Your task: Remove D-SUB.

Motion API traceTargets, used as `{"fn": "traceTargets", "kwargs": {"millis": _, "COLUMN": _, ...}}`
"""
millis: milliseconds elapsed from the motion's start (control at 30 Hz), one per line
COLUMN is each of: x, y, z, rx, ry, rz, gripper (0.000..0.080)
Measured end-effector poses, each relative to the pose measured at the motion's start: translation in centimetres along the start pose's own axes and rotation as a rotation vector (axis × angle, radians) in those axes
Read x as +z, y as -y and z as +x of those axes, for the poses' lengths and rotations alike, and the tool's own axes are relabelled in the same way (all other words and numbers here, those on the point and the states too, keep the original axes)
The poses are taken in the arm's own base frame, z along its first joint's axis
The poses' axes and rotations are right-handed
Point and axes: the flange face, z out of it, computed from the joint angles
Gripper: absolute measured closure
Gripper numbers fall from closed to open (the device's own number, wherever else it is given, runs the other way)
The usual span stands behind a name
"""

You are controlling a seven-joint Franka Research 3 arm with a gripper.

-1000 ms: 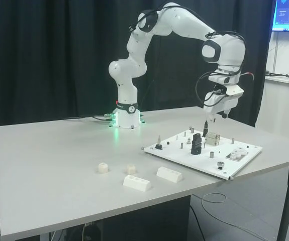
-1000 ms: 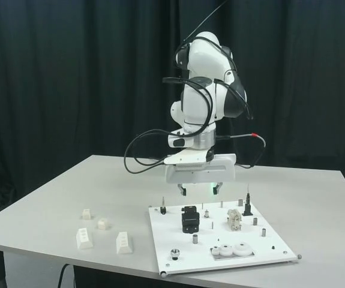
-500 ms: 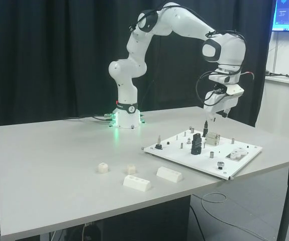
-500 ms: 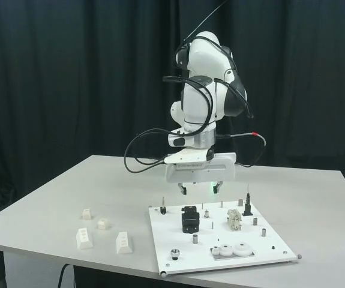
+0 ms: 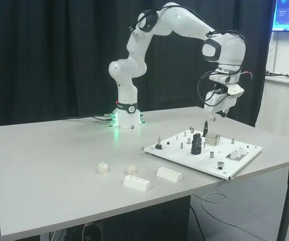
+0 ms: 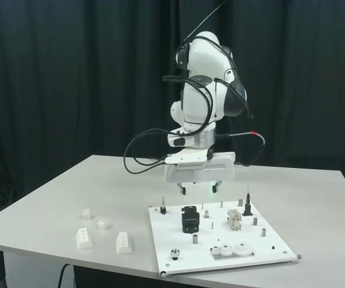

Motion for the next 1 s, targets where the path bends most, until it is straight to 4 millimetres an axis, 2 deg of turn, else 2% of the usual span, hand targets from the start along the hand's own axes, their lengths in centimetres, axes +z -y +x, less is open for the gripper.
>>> {"fn": "traceTargets", "kwargs": {"millis": 333, "x": 0.9, "y": -0.9, "z": 0.1, "rx": -0.029, "ry": 0.021, "rz": -0.031, "gripper": 0.0003}}
{"fn": "traceTargets", "kwargs": {"millis": 1000, "x": 5.2, "y": -2.8, "z": -0.7, "rx": -0.020, "ry": 0.097, "rz": -0.077, "gripper": 0.0003}}
